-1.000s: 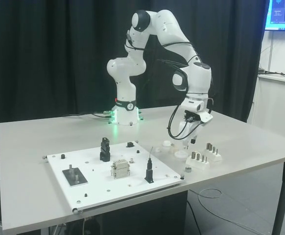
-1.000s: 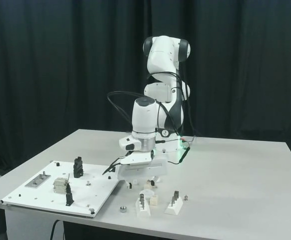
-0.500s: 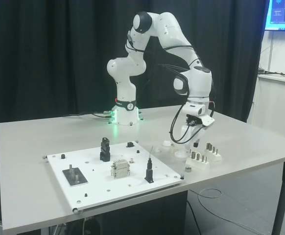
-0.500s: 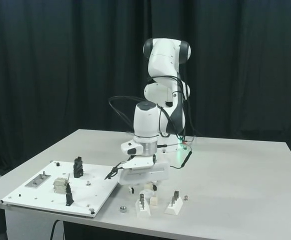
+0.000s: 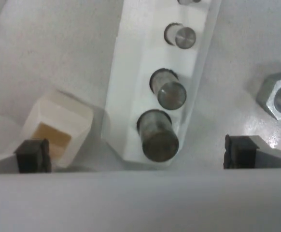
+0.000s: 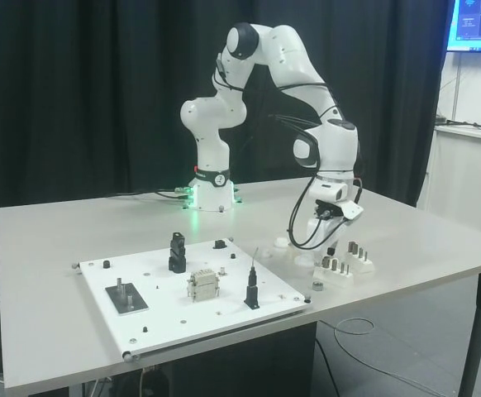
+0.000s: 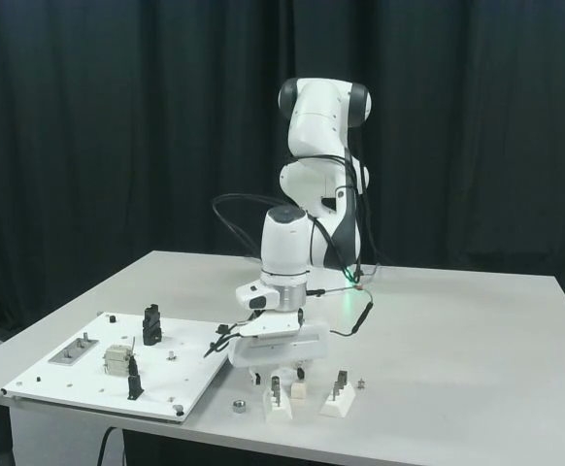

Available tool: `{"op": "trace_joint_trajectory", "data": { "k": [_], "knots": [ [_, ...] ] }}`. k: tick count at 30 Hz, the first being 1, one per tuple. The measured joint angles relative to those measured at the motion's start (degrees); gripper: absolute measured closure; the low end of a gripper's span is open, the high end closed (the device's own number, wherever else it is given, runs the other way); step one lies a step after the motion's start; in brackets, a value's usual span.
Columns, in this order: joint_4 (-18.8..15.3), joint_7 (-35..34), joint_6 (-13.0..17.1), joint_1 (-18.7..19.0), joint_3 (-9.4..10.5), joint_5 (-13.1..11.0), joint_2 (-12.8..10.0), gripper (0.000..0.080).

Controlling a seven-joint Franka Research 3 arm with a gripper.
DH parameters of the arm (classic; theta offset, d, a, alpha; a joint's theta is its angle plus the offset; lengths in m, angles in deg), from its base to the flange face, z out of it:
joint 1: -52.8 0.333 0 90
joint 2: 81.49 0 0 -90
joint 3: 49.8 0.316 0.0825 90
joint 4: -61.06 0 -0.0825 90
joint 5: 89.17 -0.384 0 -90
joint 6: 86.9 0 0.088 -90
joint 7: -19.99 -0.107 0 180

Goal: Pick round peg 4.

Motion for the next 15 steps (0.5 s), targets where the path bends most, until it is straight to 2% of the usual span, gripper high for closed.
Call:
{"op": "trace_joint_trajectory", "data": {
  "k": [15],
  "knots": [
    [1.3, 0.0, 0.3, -0.2, 0.0, 0.0, -1.0, 0.0003]
  ]
}}
